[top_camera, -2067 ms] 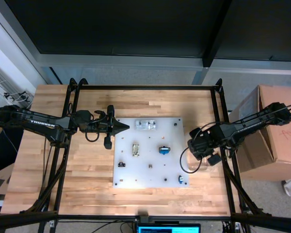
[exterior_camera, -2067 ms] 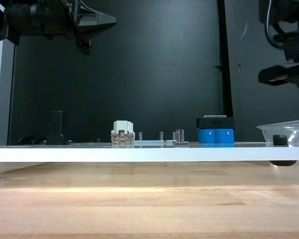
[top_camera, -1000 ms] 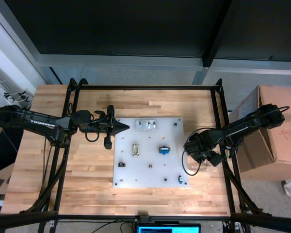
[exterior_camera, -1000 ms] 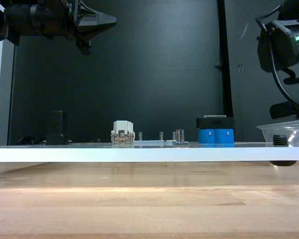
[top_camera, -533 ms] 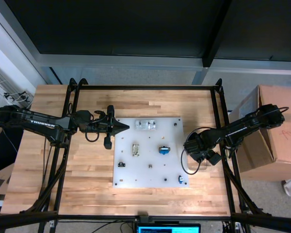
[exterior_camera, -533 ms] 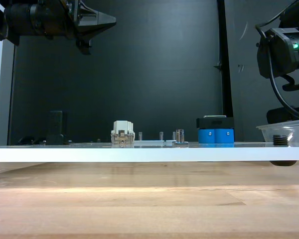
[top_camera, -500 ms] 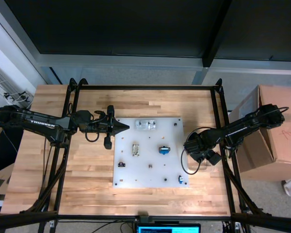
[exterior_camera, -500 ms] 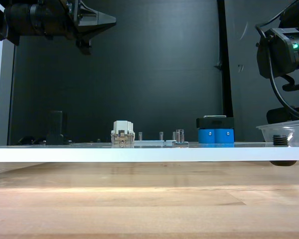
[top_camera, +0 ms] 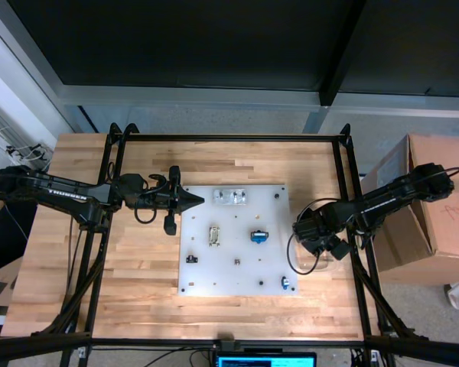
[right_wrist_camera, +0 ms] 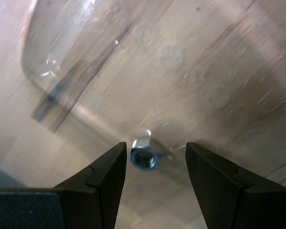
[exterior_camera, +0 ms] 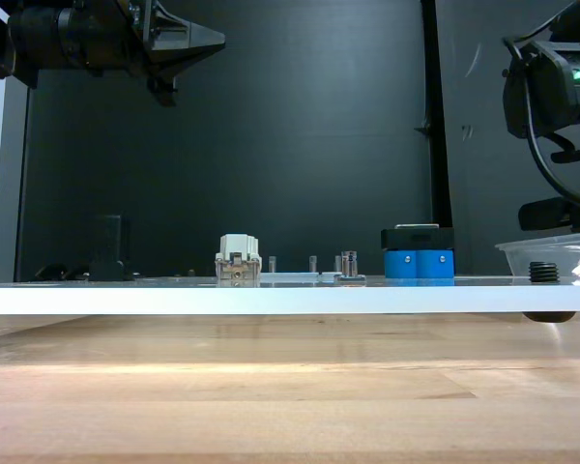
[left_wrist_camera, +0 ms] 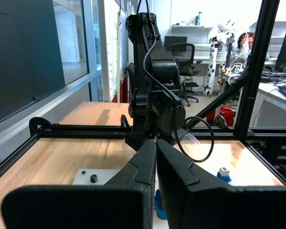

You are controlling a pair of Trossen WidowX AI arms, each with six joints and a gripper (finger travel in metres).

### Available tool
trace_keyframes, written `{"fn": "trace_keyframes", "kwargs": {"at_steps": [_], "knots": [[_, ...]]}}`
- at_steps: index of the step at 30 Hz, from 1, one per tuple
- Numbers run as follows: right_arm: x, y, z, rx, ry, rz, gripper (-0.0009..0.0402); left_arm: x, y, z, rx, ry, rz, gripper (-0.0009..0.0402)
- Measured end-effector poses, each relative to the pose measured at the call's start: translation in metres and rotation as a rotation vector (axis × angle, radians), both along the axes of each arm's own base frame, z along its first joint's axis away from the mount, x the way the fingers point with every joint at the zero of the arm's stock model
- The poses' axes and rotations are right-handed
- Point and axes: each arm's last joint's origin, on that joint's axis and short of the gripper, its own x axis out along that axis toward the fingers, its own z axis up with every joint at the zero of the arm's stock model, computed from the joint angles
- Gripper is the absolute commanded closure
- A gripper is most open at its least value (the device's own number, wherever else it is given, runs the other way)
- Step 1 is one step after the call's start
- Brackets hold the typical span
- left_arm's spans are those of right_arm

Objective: Pick the M12 nut and place it on its threads and fasten

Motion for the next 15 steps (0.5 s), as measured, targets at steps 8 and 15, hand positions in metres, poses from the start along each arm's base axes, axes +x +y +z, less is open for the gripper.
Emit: {"fn": "trace_keyframes", "kwargs": {"at_steps": [8, 15], "knots": [[-0.0011, -0.0004, 0.0003, -0.004, -0.001, 0.000, 0.0220, 0.0000, 0.0000, 0.0000, 0.000, 0.000, 0.000, 0.0393], [-0.0021, -0.0005, 0.0005, 0.002, 0.009, 0.002, 0.0221, 0.0000, 0.0000, 0.0000, 0.000, 0.000, 0.000, 0.0393]]}}
